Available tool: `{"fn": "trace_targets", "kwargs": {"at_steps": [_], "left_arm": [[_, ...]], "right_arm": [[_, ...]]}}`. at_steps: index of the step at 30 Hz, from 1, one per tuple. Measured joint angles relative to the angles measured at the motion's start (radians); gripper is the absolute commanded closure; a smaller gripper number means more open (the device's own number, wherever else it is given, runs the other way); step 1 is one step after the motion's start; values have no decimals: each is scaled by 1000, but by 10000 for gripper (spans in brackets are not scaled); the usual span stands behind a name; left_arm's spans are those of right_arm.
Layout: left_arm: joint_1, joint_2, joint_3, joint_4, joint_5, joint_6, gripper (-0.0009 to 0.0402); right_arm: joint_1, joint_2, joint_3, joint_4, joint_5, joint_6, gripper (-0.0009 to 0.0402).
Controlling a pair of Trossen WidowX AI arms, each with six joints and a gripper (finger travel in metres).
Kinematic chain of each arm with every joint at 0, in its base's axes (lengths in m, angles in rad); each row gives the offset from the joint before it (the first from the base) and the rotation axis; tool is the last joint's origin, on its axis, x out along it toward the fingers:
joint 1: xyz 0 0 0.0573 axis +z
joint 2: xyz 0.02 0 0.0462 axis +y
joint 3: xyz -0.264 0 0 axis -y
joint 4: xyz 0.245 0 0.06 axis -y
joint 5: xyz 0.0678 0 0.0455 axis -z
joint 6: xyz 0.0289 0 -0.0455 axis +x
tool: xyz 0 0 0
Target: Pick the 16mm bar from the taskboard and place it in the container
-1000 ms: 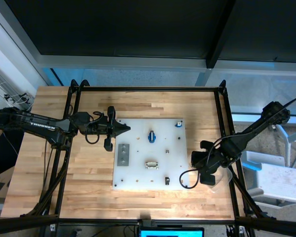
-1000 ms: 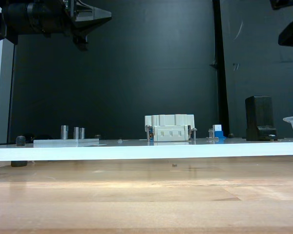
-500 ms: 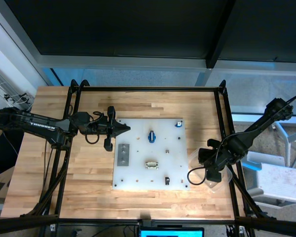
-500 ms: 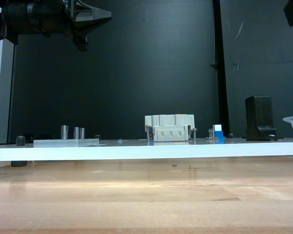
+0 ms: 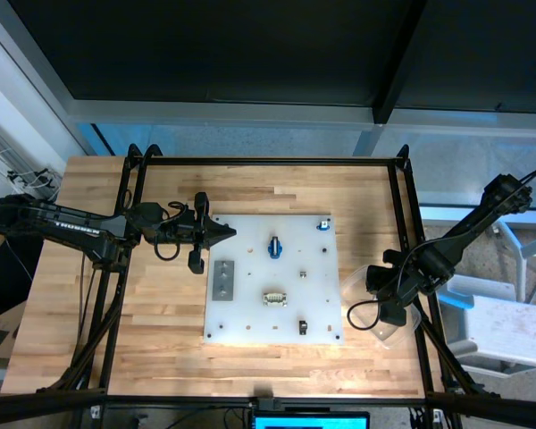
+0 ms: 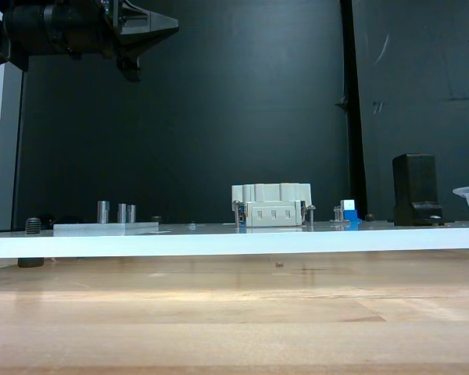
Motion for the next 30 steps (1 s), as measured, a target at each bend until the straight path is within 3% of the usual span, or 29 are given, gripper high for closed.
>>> {"fn": "trace_targets", "kwargs": {"at_steps": [15, 30], "left_arm": [[0, 0, 0, 0, 0, 0, 393], [0, 0, 0, 0, 0, 0, 393]], "right_arm": [[0, 0, -13, 3, 0, 4, 346], [0, 0, -13, 3, 0, 3, 209]]}}
